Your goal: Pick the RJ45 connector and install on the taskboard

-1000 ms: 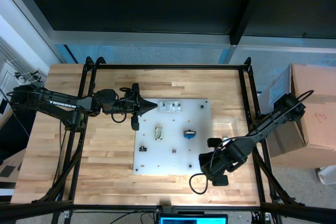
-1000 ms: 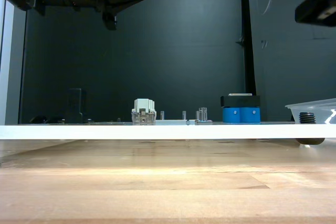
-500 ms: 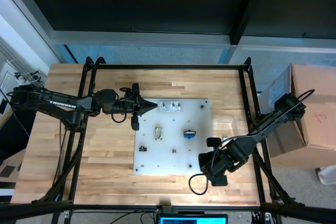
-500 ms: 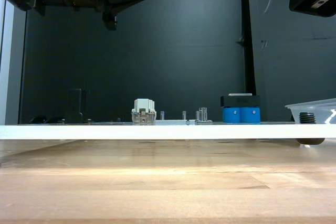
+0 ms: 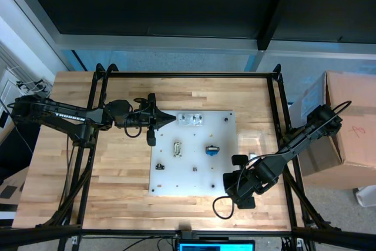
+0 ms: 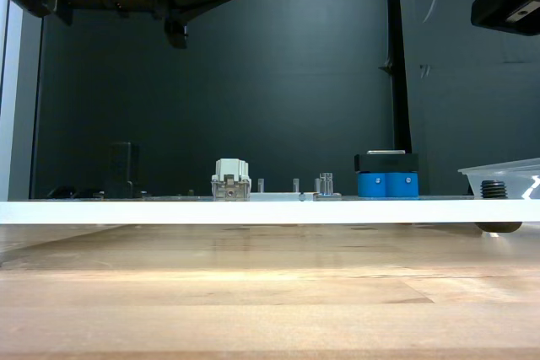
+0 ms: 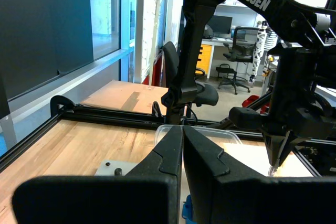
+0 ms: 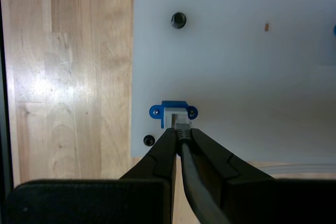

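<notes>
Squarely lined up: connector in the right hand, aimed at its blue seat

The right hand (image 8: 181, 131) is gripping the RJ45 connector (image 8: 181, 124). Its two black fingers (image 8: 163, 156) are closing narrowly on the plug's rear, where the dark cable (image 8: 193, 187) is leaving it. The connector is lying lengthwise along the hand's own axis, clear nose leading and cable trailing back between the fingers. Seen from above the surface (image 5: 117, 168), this hand is hanging over the near right corner of the white taskboard (image 5: 176, 174), aiming downward.

Straight ahead of the nose, the blue seat (image 8: 172, 110) is sitting on the board close to its corner, with a small black screw (image 8: 149, 140) just beside it. In the right wrist view the nose is overlapping the seat's opening, so the two are sharing one line. Whether the nose is touching, part-way in or hanging clear, I cannot tell.

The left hand (image 7: 181, 132) is hovering high over the board's far left corner, pointing level toward the right. Its fingers are pressing together with nothing between them. It is well apart from the seat, so the right arm is by far the nearer.

By my judgement, the coming move is turning on that single line. It is calling for a push along the connector's long axis, straight toward the board. Any sideways lean is risking a catch on the seat's rim.
</notes>
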